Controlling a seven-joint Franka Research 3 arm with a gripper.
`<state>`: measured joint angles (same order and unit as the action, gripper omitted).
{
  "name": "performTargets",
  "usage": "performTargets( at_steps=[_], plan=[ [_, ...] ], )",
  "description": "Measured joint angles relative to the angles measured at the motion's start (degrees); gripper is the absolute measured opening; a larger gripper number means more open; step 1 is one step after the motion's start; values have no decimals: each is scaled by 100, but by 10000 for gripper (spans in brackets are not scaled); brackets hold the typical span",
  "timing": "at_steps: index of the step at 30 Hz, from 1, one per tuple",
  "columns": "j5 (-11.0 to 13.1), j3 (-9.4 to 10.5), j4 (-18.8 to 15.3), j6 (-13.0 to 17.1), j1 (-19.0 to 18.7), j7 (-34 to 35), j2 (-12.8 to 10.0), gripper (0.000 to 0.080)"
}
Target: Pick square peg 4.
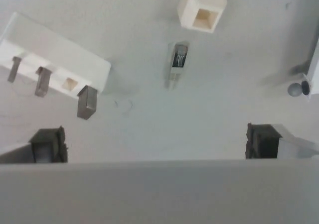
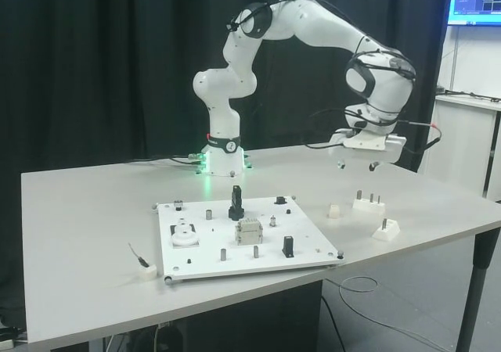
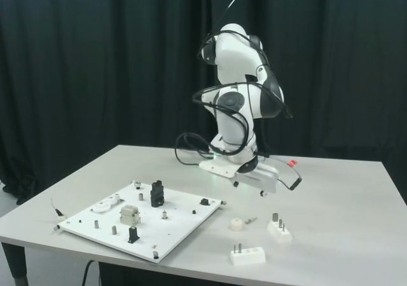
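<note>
A white peg holder [image 1: 55, 52] [image 2: 368, 206] [image 3: 280, 231] lies on the grey table, right of the board. It carries three upright grey square pegs and one empty hole. The thickest peg [image 1: 86, 102] [image 2: 358, 195] [image 3: 275, 218] stands at the holder's end; I take it for square peg 4. My gripper [image 1: 154, 143] [image 2: 358, 163] [image 3: 249, 188] hangs open well above the table, roughly over the holder and a little to its side. Nothing sits between the black fingertips [image 1: 48, 145].
A small white cube with a square hole [image 1: 202, 7] [image 2: 334, 210] [image 3: 236, 224] and a small connector [image 1: 178, 59] [image 3: 250, 220] lie near the holder. A second white holder [image 2: 385, 231] [image 3: 248, 255] sits toward the table's front. The white assembly board [image 2: 196, 262] [image 3: 184, 225] fills the middle.
</note>
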<state>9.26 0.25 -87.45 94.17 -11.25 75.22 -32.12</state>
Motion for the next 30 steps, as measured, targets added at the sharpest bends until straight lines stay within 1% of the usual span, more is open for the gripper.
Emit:
performTargets(
  at_steps=[7,15,30],
  plan=[
    [-163,119,91,-151,0,0,41,800],
    [-312,211,216,-270,-2,0,58,800],
    [-482,333,355,-476,-22,0,107,800]
  ],
)
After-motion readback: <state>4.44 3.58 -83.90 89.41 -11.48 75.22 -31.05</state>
